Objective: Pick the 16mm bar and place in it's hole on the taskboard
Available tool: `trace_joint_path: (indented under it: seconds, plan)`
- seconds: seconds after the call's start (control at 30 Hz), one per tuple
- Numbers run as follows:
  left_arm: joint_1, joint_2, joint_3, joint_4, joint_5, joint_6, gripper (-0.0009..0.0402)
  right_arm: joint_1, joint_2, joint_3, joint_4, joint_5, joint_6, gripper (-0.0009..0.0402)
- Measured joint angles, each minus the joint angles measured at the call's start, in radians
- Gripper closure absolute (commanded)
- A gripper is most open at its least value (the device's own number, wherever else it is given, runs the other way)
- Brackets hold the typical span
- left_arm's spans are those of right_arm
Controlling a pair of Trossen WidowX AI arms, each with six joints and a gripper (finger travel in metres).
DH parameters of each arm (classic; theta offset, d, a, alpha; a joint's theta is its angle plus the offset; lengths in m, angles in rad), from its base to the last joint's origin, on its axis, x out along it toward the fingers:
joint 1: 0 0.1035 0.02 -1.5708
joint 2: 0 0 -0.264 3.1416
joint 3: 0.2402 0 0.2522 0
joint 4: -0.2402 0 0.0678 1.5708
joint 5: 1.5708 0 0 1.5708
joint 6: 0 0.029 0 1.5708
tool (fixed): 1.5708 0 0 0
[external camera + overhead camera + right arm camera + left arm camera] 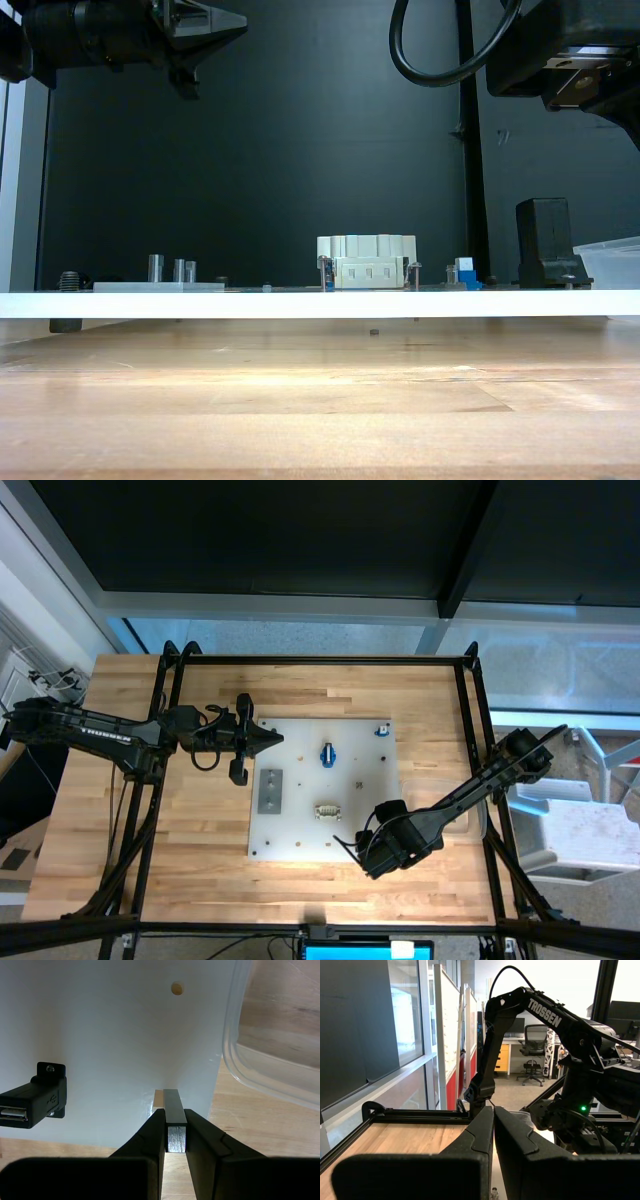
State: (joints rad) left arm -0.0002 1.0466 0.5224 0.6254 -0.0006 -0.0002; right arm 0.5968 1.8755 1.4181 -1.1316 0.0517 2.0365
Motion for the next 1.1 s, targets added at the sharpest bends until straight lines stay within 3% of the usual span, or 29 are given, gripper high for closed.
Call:
trace_joint_path:
  seconds: [1.1]
  plan:
    - [0.0, 0.0, 0.0, 0.0, 0.0, 0.0, 0.0393, -0.01, -0.001, -0.004, 0.019, -0.003, -0.002, 0.0393]
